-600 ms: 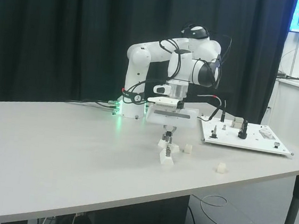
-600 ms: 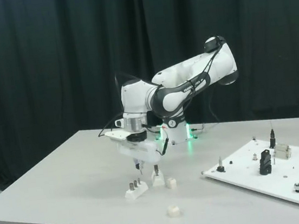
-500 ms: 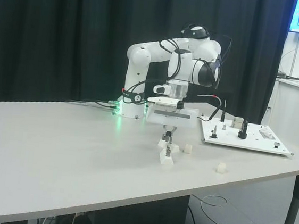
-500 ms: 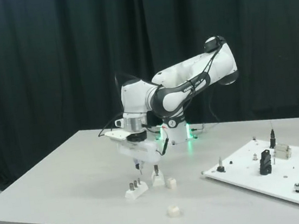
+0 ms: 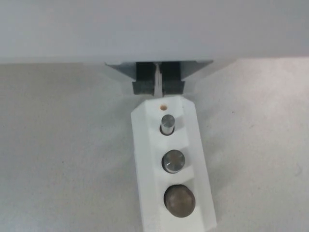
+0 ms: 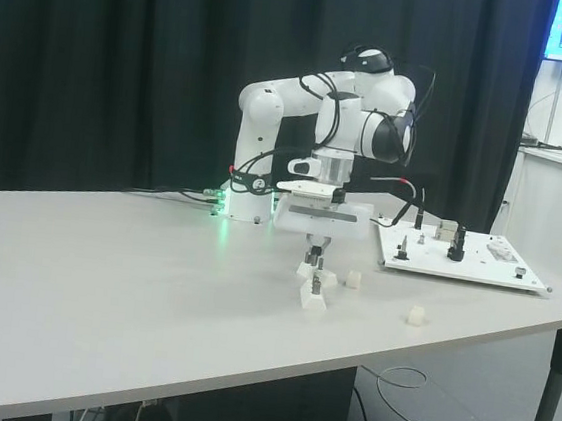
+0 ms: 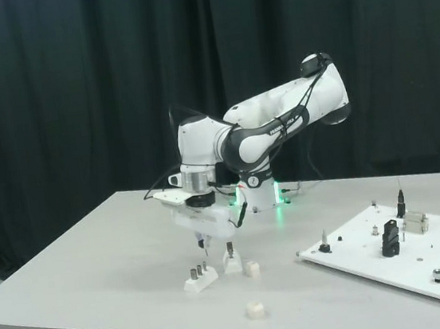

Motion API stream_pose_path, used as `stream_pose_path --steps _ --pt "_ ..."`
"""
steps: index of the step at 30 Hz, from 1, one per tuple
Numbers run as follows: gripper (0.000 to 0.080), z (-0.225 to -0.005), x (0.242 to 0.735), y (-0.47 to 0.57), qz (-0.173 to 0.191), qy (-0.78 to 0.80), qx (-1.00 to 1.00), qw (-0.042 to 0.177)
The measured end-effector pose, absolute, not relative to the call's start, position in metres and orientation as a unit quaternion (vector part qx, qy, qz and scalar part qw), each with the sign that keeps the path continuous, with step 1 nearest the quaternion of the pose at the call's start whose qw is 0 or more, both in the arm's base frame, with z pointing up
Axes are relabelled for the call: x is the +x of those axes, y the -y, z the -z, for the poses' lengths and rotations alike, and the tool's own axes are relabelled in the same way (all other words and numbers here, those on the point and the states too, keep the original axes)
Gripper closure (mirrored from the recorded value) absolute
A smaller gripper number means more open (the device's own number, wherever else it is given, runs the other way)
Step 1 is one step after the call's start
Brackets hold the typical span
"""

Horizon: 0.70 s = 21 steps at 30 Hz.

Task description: Insert round peg 1.

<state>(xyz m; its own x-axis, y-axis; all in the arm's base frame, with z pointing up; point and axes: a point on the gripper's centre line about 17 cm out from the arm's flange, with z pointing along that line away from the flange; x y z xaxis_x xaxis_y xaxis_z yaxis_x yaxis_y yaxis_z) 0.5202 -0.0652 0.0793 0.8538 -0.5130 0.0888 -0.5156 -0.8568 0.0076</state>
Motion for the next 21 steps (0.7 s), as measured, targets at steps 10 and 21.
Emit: stream_pose_path --steps 10,21 --pt "0.0774 -0.0813 0.5205 0.0666 -0.043 0.267 0.963 0.017" --pt "0.0775 -0.0825 0.5209 0.0671 -0.044 0.268 0.962 0.017"
